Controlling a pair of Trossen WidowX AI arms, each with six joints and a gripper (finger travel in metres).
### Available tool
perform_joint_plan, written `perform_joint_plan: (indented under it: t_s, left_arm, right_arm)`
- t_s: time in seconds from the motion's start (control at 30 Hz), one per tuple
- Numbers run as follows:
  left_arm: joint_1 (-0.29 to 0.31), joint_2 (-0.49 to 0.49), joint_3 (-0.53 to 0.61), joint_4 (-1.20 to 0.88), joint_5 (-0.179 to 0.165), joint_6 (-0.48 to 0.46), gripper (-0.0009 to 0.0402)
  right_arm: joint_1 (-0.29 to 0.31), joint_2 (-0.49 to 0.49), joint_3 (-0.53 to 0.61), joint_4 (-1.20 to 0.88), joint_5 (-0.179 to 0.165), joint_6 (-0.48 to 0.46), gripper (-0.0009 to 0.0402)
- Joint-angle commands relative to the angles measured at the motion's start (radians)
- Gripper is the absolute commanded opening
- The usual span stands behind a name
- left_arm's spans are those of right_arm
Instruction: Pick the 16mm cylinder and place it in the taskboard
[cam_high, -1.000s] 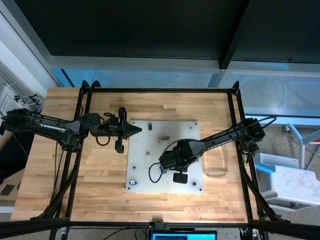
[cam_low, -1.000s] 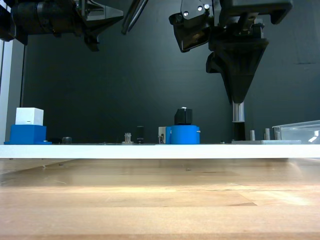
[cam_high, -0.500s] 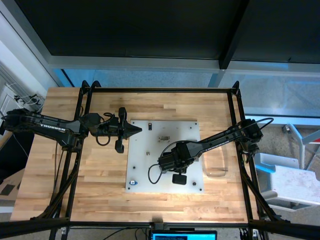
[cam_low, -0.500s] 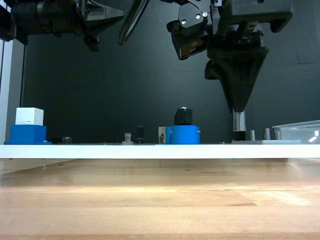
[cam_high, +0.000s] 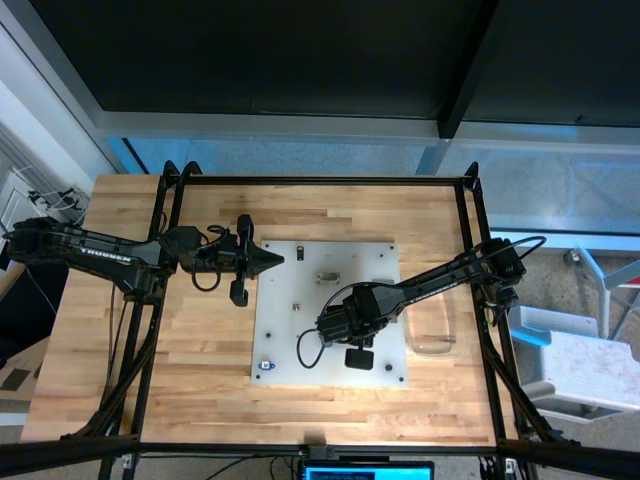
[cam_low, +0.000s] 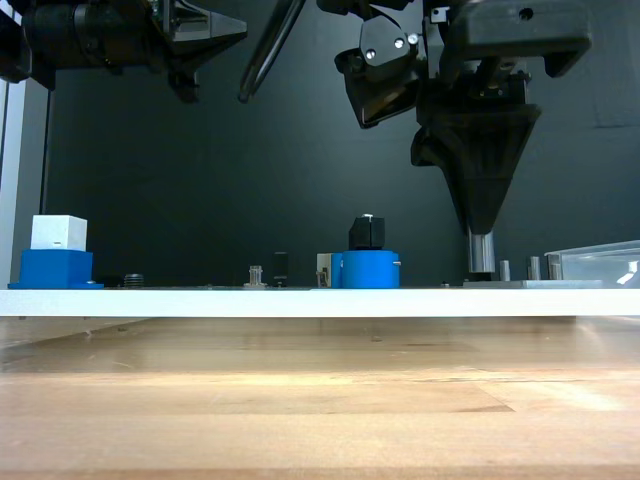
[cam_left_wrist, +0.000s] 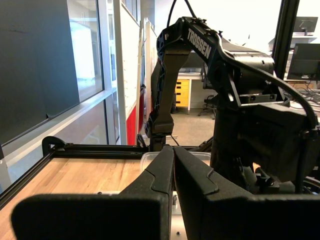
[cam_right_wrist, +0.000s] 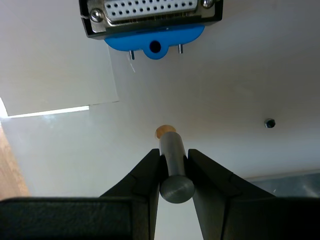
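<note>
Table (cam_high: 200, 400): wooden top filling the middle of the high view.
Taskboard (cam_high: 285, 345): white square at the centre of the high view, lying flat on the table.
Left gripper (cam_high: 280, 258): parked at the board's upper left edge, high above it, fingers pressed together on nothing.
Right gripper (cam_right_wrist: 172, 155): over the board's lower middle in the high view, pointing straight down, clenched on the peg.
Clear tray (cam_high: 432, 335): just beside the board's right edge.
Blue connector (cam_right_wrist: 154, 37): on the board, apart from the peg.
16mm cylinder (cam_right_wrist: 172, 160): upright between the right fingers, its lower end at the board surface in the low view.
Hole (cam_right_wrist: 166, 131): tan spot right under the peg's tip, probably its socket.
Done: pick and carry.
Left: seating the peg, which may have begun, then letting go.
</note>
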Motion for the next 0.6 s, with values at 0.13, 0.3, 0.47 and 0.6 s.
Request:
perform_joint_plan:
  t_s: [0.13,0.3,0.47,0.6]
  left_arm:
    - [0.000,0.000,0.000,0.000,0.000,0.000,0.0000]
    - [0.000,0.000,0.000,0.000,0.000,0.000,0.0000]
    - [0.000,0.000,0.000,0.000,0.000,0.000,0.0000]
    - [0.000,0.000,0.000,0.000,0.000,0.000,0.0000]
  right_arm:
    - [0.001,0.000,-0.021,0.023,-0.001,0.002,0.0023]
    - [0.001,0.000,-0.024,0.029,0.000,0.002,0.0023]
    - [0.001,0.000,-0.036,0.045,-0.008,0.002,0.0023]
    - [0.002,0.000,-0.036,0.047,-0.008,0.002,0.0023]
